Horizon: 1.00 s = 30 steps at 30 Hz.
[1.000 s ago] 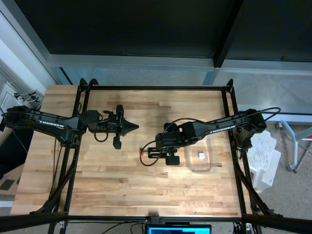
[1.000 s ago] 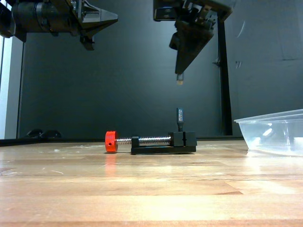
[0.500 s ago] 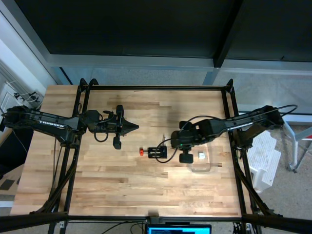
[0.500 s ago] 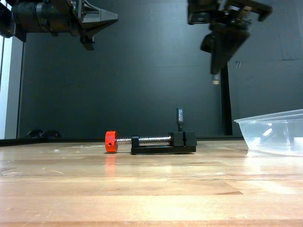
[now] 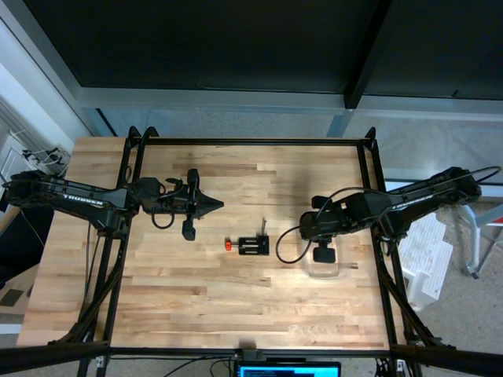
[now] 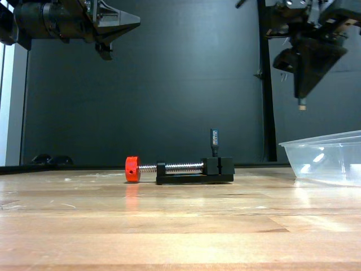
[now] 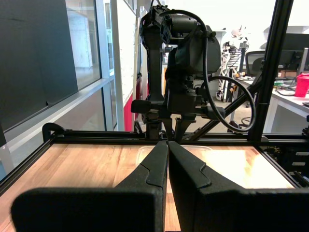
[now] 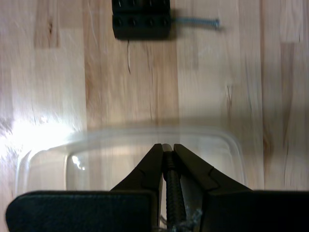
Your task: Remove the USB-C connector from taskboard and place in the container
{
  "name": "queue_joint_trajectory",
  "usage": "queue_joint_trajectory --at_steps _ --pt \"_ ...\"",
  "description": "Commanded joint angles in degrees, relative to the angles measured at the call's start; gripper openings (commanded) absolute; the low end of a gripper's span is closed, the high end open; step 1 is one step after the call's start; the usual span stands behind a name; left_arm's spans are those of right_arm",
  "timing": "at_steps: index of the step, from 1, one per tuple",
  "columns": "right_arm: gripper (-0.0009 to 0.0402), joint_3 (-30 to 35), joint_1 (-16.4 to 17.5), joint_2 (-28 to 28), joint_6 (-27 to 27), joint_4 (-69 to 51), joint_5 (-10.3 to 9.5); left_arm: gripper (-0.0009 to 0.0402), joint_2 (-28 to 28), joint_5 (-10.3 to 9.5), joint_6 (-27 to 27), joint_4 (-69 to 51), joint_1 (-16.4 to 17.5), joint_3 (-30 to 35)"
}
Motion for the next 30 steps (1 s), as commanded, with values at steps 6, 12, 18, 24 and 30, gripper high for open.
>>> queue_joint_trajectory --at_steps 6,12,18,24,30 --pt "0.0 -6.56 0.5 -5.64 0.94 -0.68 0.07 0.0 0.02 0.02 0.0 0.02 0.0 0.0" --pt "0.0 -10.32 0.81 -8.57 1.86 -1.53 0.07 0.0 0.02 0.0 0.0 0.02 0.0 0.0" --pt "0.0 -11.85 1.11 -9.6 1.75 -1.9 0.07 0.0 0.02 0.02 0.0 0.0 0.0 0.0" --pt "0.0014 -11.96 1.33 -9.55 1.73 -2.08 0.11 0.0 0.02 0.0 0.0 0.0 0.02 0.0" --pt "0.0057 -11.98 1.53 -9.51 1.75 -2.16 0.09 0.0 0.02 0.02 0.0 0.02 0.02 0.0"
